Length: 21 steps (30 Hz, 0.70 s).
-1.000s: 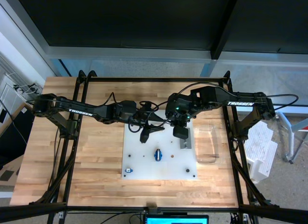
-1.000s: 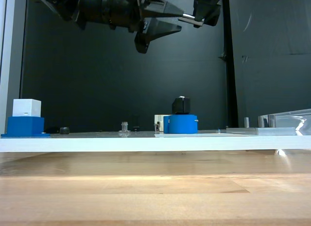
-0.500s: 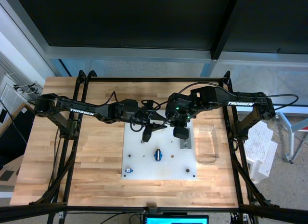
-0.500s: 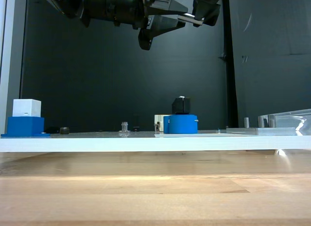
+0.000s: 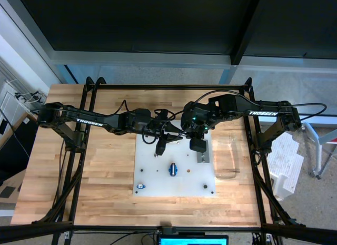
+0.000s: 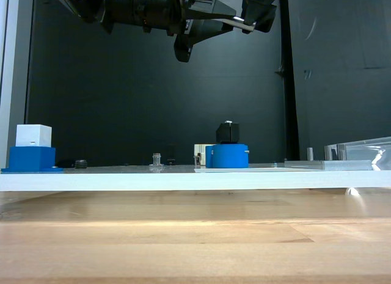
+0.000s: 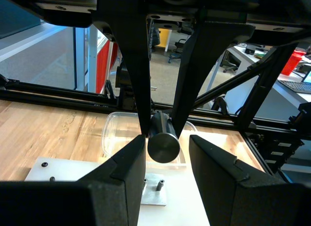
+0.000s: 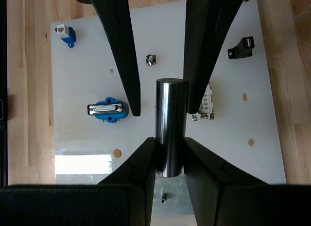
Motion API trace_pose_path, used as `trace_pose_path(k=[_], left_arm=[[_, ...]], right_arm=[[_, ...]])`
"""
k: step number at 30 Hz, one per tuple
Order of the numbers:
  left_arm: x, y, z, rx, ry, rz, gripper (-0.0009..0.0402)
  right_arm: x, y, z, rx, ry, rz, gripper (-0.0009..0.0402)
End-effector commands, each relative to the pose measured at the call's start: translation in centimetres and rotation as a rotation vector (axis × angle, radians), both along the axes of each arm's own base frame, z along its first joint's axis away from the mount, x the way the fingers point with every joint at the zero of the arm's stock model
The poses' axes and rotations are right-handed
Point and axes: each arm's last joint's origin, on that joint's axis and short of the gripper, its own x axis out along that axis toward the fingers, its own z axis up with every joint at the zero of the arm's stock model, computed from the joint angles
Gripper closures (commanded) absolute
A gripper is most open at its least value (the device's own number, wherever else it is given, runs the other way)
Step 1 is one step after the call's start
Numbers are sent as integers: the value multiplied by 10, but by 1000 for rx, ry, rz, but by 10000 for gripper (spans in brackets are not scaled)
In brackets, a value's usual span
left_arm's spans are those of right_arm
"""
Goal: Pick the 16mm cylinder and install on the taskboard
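Wrist views reveal right end effector (image 8: 168, 144) clamping 16mm cylinder (image 8: 171, 112), left end effector (image 7: 165, 141) spread astride it midair.

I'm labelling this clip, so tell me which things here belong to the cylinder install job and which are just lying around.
In the job: 16mm cylinder, clamped by the right gripper high over the taskboard; left gripper, open around it.

Just lying about: clear tray beside the board; blue connector and beige connector on it.
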Motion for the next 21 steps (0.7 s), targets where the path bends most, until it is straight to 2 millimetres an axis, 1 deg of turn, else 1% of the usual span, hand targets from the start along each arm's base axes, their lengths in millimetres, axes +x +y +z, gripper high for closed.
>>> trace_pose_path(k=[1, 21], left_arm=[[0, 0, 0, -3, -1, -1, 287], [0, -1, 2, -6, -19, -2, 363]], right_arm=[[0, 0, 0, -3, 0, 5, 357], [0, 0, 0, -14, -1, 7, 357]])
